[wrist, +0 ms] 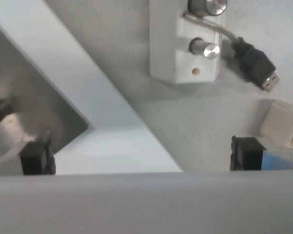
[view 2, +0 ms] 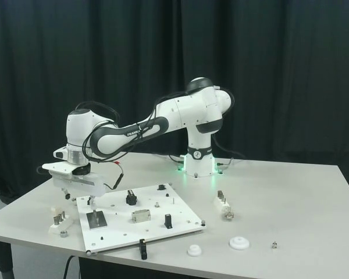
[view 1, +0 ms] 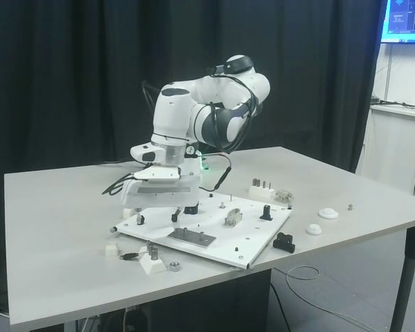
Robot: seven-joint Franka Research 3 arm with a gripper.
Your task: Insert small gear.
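- The small gear (view 2: 193, 250) is a white toothed disc lying flat on the grey worktop (view 2: 302, 197), near the front edge. It lies just off the near corner of the white board (view 2: 180, 224). Its teeth and bore are too small to make out.
- A larger white gear (view 2: 239, 243) lies beside it, apart from it. A tiny metal part (view 2: 273, 244) lies further out; its kind cannot be told.
- The pincer (wrist: 141, 156) is well apart from the small gear, above the opposite end of the board. Its two black fingertips (wrist: 36, 157) stand wide apart with nothing between them.
- In the wrist view a grey band of the hand's own housing blocks the lower part of the picture and cuts off both fingertips.
- The same view shows a white block with two metal pegs (wrist: 185, 44), cut off at the frame edge, with a black USB plug (wrist: 256, 66) on the worktop just beside it.
- A metal plate (wrist: 24, 97) on the board is partly out of frame.
- Lettering on the arm's forearm (view 2: 119, 135) reads "FRANKA"; the rest is illegible. The text on a wall screen (view 1: 408, 17) is unreadable.
- A green light (view 2: 180, 170) shows at the arm's base.
- The worktop beyond the gears, toward its far corner, is open.
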